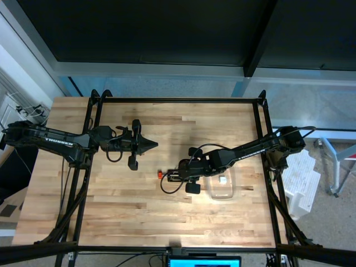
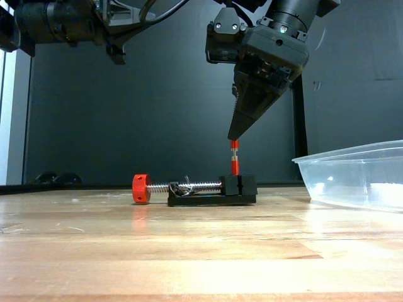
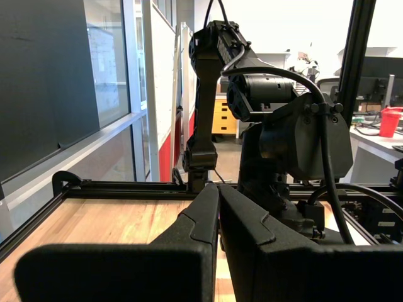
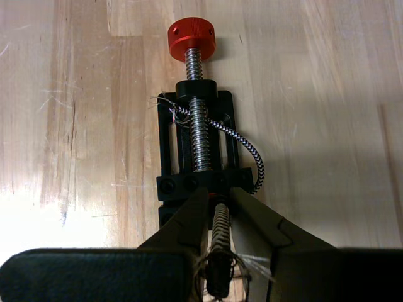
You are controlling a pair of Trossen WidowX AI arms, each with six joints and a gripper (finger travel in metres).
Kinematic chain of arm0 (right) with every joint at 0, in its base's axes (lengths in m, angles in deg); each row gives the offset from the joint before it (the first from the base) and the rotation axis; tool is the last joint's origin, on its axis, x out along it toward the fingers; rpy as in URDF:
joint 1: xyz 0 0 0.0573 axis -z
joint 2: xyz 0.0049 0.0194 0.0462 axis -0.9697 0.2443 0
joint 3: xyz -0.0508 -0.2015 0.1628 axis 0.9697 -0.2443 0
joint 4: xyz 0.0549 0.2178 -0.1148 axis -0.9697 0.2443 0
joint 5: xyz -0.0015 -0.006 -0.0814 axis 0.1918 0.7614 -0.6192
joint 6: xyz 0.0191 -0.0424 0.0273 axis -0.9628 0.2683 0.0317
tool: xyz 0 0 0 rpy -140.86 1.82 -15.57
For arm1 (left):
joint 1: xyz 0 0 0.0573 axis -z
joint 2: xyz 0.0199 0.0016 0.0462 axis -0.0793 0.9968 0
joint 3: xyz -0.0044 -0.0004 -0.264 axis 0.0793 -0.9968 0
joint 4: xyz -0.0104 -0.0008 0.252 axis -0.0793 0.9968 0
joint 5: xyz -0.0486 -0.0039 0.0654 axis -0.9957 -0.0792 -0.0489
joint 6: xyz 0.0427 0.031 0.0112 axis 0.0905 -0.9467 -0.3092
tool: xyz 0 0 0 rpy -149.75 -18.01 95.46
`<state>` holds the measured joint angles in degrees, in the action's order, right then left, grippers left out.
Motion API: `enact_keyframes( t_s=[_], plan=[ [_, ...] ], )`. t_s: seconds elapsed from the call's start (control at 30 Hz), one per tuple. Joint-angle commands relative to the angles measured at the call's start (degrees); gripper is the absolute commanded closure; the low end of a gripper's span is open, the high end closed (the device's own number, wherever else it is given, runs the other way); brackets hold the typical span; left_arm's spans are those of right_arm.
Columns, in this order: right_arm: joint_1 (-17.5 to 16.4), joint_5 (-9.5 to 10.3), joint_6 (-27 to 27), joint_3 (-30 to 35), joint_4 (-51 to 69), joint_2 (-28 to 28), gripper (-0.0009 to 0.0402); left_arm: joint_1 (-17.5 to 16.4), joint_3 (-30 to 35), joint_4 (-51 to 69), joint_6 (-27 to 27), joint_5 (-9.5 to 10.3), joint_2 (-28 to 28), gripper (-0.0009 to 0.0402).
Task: Pick the RCA connector and install on taskboard
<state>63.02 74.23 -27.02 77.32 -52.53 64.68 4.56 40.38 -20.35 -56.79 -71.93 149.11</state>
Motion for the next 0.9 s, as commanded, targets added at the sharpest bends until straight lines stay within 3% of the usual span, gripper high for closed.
enact_keyframes(
  t_s=[0.03, 0.9],
  plan=[
    [0.0, -0.02, 0.0, -0.1, -0.1, 0.0, 0.0393, 0.0, 0.0, 0.0, 0.0, 0.00, 0.0, 0.0393],
    [0.3, -0.07, 0.0, -5.1, -4.6, 0.0, 0.0393, 0.0, 0.0, 0.0, 0.0, 0.00, 0.0, 0.0393]
  ],
)
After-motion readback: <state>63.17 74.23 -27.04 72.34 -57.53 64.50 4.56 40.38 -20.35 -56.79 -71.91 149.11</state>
